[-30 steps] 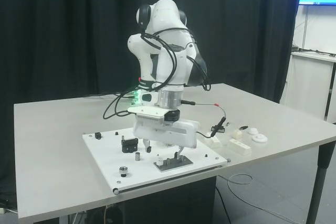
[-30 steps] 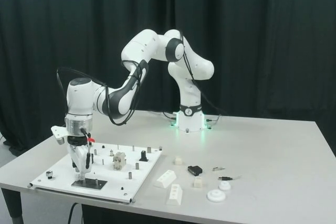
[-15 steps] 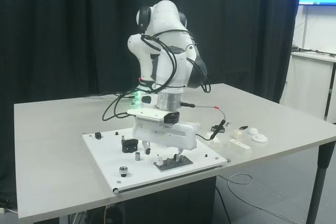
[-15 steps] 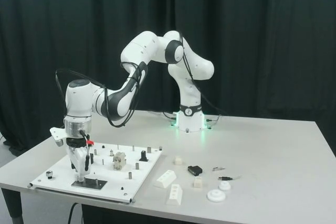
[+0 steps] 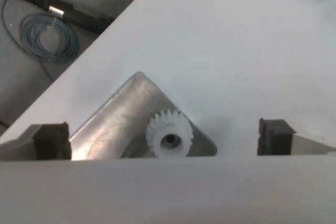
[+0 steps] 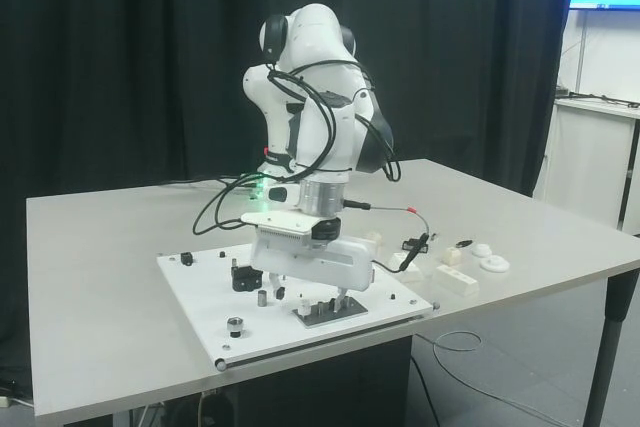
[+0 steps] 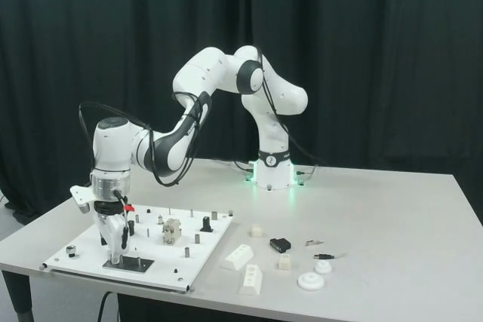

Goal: Remove small gear.

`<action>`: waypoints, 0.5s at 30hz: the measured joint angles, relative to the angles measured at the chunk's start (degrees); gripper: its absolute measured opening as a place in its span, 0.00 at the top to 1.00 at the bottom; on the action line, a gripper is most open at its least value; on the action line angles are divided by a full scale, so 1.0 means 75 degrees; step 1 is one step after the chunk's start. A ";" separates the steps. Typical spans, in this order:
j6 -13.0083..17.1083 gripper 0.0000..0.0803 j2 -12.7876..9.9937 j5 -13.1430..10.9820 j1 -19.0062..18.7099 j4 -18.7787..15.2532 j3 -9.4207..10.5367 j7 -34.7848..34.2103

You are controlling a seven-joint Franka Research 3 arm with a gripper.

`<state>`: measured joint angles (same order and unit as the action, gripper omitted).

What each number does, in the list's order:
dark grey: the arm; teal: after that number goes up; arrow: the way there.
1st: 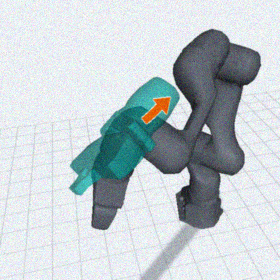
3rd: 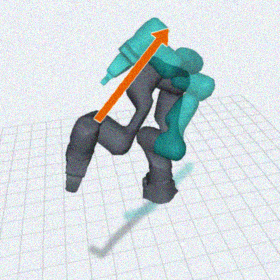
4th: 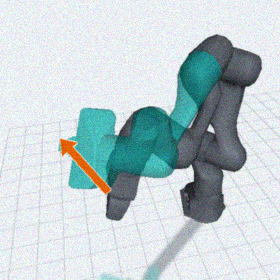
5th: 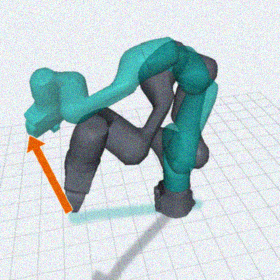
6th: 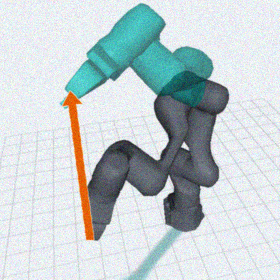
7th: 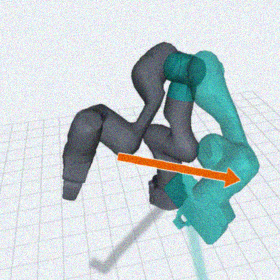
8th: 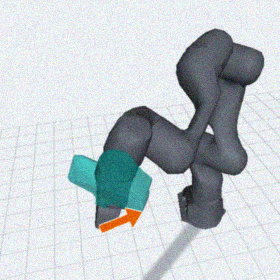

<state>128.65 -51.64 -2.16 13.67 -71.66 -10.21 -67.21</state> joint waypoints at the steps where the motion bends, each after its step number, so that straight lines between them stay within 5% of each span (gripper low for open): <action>1: 0.0000 0.00 -0.0008 0.0000 -0.0001 0.0006 0.0000 0.0002; 4: 0.0000 0.00 -0.0028 0.0000 -0.0003 0.0020 0.0000 0.0072; 5: 0.0000 0.14 -0.0034 0.0000 -0.0004 0.0025 0.0000 0.0100; 10: 0.0000 0.14 -0.0052 0.0000 -0.0003 0.0038 -0.0004 0.0150; 11: 0.0000 0.36 -0.0053 0.0000 -0.0003 0.0038 -0.0005 0.0150; 15: 0.0000 0.36 -0.0055 0.0000 -0.0003 0.0038 -0.0014 0.0150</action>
